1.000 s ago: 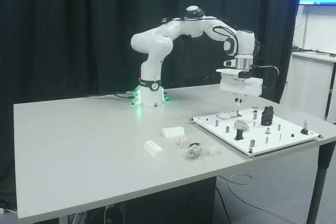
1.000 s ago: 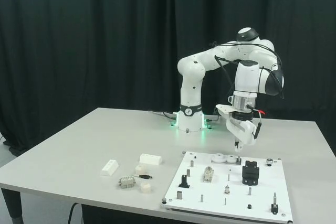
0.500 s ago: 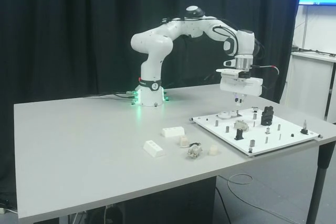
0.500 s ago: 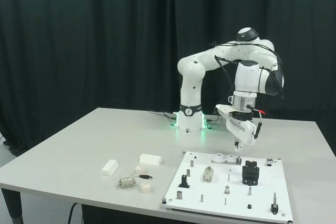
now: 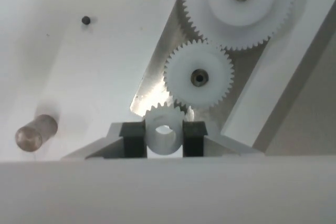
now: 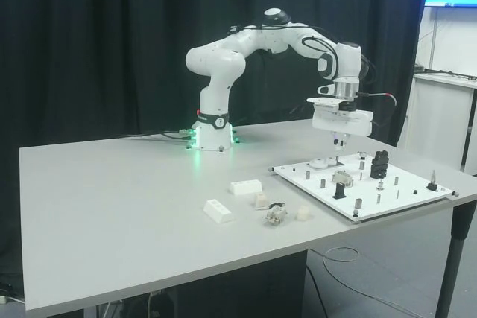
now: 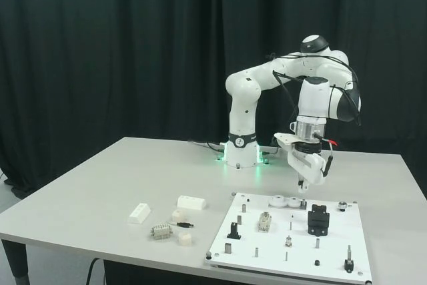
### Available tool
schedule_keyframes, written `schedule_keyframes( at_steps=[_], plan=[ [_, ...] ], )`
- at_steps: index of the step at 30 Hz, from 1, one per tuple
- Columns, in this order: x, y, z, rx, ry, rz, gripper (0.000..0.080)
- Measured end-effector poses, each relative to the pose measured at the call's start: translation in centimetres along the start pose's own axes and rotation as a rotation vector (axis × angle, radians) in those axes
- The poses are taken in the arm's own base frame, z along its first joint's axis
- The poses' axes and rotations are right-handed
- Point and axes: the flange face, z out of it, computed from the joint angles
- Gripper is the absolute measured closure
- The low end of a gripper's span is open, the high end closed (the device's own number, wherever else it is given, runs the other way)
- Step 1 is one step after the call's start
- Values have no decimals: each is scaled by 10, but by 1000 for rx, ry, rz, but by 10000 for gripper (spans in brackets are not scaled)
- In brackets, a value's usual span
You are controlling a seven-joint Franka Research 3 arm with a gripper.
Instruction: Place small gear.
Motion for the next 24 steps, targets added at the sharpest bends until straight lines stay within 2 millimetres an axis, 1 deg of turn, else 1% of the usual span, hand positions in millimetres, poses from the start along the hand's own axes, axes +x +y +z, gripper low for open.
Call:
schedule_keyframes(
  at_steps=[16, 20, 24],
  plan=[
    [0, -1, 0, 4, 2, -3, 660],
    [3, -5, -1, 22, 22, -16, 660],
    [11, -12, -2, 47, 54, -25, 660]
  ],
)
